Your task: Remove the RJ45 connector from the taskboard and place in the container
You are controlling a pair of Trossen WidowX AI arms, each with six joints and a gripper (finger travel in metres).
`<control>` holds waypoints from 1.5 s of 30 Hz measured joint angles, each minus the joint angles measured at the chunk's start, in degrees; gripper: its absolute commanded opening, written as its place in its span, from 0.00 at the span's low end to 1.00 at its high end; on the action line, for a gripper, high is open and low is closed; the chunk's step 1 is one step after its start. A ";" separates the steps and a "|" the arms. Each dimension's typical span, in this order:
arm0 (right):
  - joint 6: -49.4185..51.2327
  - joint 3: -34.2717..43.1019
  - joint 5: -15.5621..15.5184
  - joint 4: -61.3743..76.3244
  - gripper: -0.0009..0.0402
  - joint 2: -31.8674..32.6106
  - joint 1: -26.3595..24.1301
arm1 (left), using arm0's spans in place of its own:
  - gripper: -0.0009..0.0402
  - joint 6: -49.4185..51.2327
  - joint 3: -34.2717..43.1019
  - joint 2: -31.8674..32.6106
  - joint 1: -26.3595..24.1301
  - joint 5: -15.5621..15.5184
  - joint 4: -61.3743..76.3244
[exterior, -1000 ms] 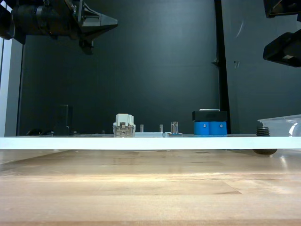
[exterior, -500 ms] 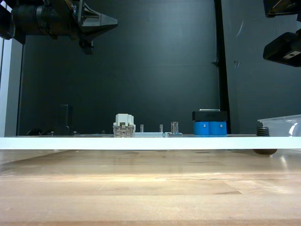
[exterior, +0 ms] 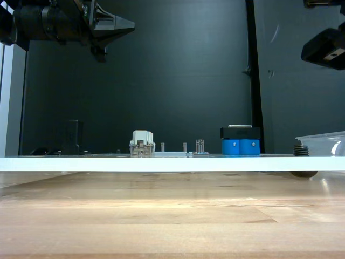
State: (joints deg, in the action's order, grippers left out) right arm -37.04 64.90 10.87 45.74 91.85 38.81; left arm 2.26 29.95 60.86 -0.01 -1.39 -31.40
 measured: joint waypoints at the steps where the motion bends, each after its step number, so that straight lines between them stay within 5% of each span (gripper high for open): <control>1: 0.02 0.17 0.02 0.57 0.02 -0.11 -0.04 | 0.02 0.00 -0.02 0.00 0.00 0.02 0.02; 24: 0.24 4.24 0.02 6.19 0.05 -4.17 -5.01 | 0.02 0.00 -0.02 0.00 0.00 0.02 0.02; 45: 0.46 -9.33 0.02 7.74 0.66 -19.26 -14.10 | 0.02 0.00 -0.02 0.00 0.00 0.02 0.02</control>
State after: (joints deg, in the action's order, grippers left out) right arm -36.58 55.57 10.90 53.47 72.60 24.71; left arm 2.26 29.93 60.86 -0.01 -1.37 -31.38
